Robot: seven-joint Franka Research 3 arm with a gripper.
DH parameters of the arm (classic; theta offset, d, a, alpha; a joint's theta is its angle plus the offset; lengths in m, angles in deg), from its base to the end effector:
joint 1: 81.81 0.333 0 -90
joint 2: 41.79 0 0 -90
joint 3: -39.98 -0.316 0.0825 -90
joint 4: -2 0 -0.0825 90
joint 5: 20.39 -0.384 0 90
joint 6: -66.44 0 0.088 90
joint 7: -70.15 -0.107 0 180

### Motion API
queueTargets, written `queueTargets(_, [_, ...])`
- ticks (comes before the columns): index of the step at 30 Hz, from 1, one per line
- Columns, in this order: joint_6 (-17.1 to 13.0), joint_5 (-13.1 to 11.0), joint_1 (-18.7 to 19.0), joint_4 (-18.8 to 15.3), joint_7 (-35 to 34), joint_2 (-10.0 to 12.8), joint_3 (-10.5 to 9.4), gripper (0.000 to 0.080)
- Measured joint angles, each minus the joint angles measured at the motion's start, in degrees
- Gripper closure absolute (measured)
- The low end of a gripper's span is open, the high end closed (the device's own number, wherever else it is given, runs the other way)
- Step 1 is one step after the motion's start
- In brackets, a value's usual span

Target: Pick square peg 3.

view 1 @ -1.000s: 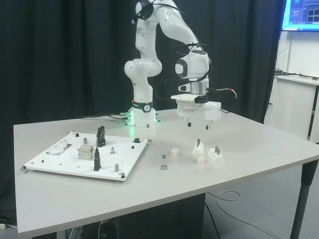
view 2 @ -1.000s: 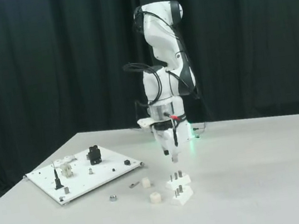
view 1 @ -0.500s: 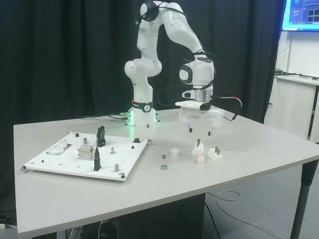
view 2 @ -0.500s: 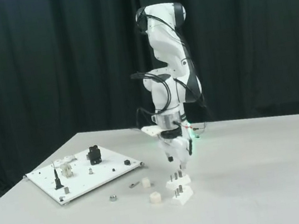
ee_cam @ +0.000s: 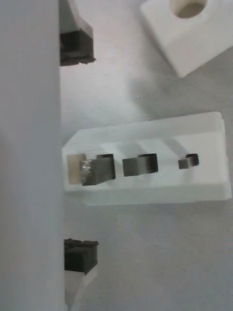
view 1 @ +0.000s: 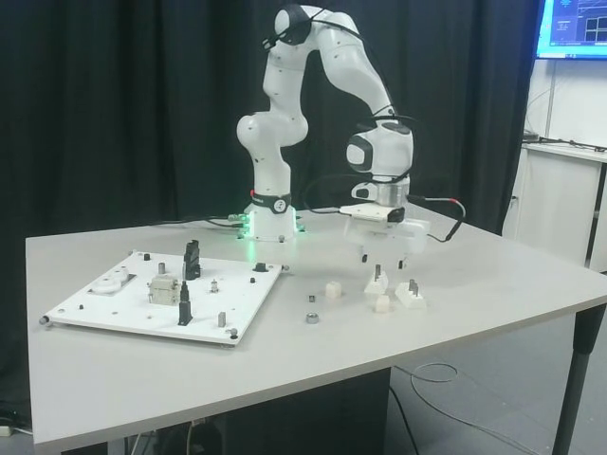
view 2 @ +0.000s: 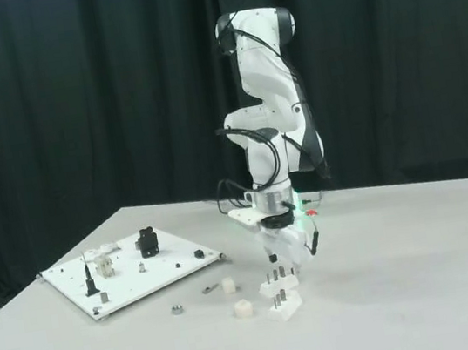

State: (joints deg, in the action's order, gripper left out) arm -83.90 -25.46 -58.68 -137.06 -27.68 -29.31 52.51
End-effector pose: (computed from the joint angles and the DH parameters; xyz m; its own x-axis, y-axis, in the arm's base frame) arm 0.4832 0.0854 0.2193 -0.0242 -0.9997 0.0061 -0.9996 0.0243 0.0132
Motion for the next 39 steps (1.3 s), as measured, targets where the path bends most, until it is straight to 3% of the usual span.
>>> queueTargets(13, [-1.03, 0.00, -0.20, 0.13, 2.44, 1.94, 0.00, 0.0003])
queueTargets(28, [-1.55, 0.00, -0.39, 0.13, 3.46, 2.61, 0.00, 0.0003])
queueTargets(29, [-1.56, 0.00, -0.40, 0.13, 3.48, 2.62, 0.00, 0.0312])
queueTargets(34, [-1.67, 0.00, -0.42, 0.13, 3.57, 2.64, 0.00, 0.0312])
queueTargets(35, [-1.70, 0.00, -0.43, 0.13, 3.57, 2.64, 0.00, 0.0506])
queueTargets(39, [-1.81, 0.00, -0.43, 0.13, 3.57, 2.64, 0.00, 0.0506])
